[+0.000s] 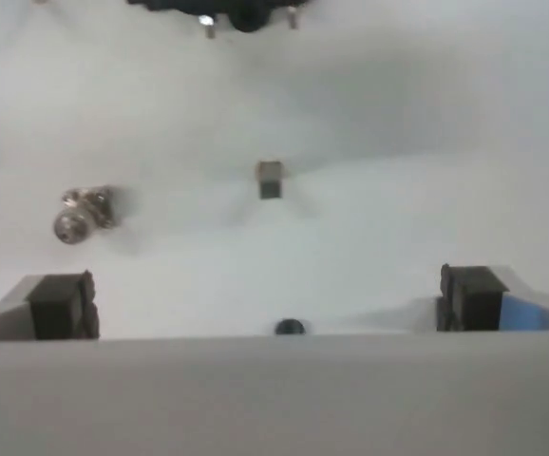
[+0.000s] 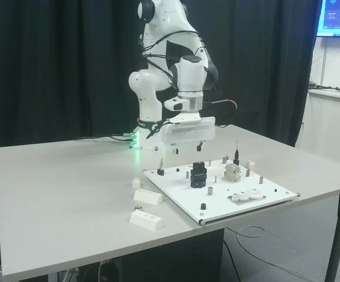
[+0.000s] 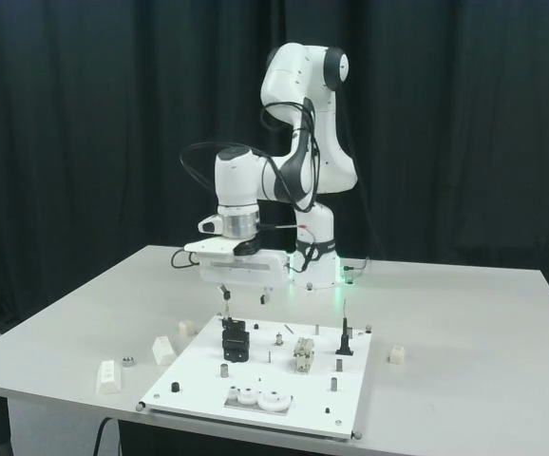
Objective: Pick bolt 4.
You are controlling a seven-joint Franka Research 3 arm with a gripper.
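In the wrist view a small grey bolt (image 1: 269, 179) stands upright on the white board (image 1: 369, 228), ahead of my gripper (image 1: 265, 302) and roughly centred between its black fingertips (image 1: 61, 304). The gripper is open wide and holds nothing. From the room views the gripper (image 2: 187, 148) (image 3: 243, 295) hangs a little above the far part of the white board (image 2: 264, 202) (image 3: 198, 399), near the black block (image 2: 198, 174) (image 3: 232, 342). I cannot tell which of the board's small bolts is bolt 4.
A shiny metal part (image 1: 83, 213) lies beside the bolt. The board also carries a tall black pin (image 2: 237, 154), a metal clamp (image 2: 233, 171), white gears (image 2: 247, 197) and several short pegs. Two white blocks (image 2: 148, 197) (image 2: 145, 220) and a white cube (image 2: 250, 164) lie on the grey table.
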